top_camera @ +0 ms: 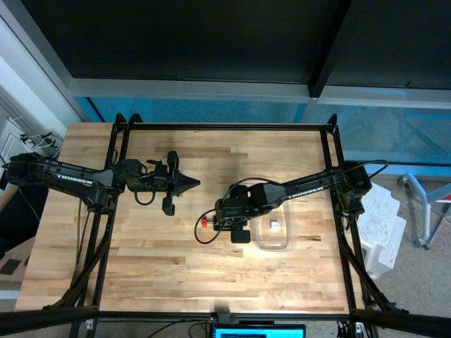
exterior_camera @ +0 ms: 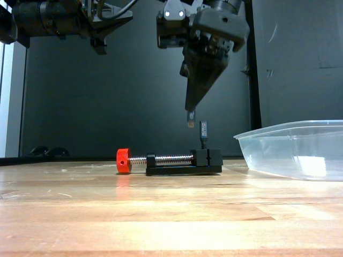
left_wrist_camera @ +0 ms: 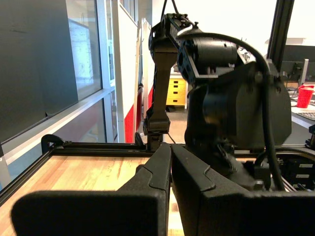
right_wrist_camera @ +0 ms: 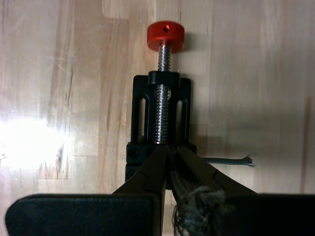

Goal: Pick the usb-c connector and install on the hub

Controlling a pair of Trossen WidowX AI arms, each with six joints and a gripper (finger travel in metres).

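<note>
- usb-c connector [exterior_camera: 190,120]: where is it just now?
- Let me come down to it by size. The wooden desk [top_camera: 141,282] fills the middle of the high view. The left arm [top_camera: 63,179] reaches in from the left edge of that frame. Its left end effector [top_camera: 196,184] hangs over the desk left of centre, well apart from everything else. Its fingers are pressed together on nothing.
- And the other arm?
- The right arm [top_camera: 317,184] comes in from the right edge to the centre of the frame. In the upper middle of the low view, the right end effector [exterior_camera: 191,111] points straight down with its fingers pinching the connector.
- What stands on the desk?
- A clear plastic tub [exterior_camera: 289,147] sits at the right of the low view, with a small white thing [top_camera: 275,224] inside it. Just left of the tub is a black vise [exterior_camera: 182,163], its red knob [exterior_camera: 123,160] turned to the left. A small dark upright piece, the hub [exterior_camera: 203,131], is clamped at the vise's right end.
- So the connector?
- It is held upright above the vise and is clear of the hub. In the low view its lower tip hangs just left of the hub's top, with a gap between them. In the right wrist view, a frayed braided cord [right_wrist_camera: 199,206] shows between the fingers.
</note>
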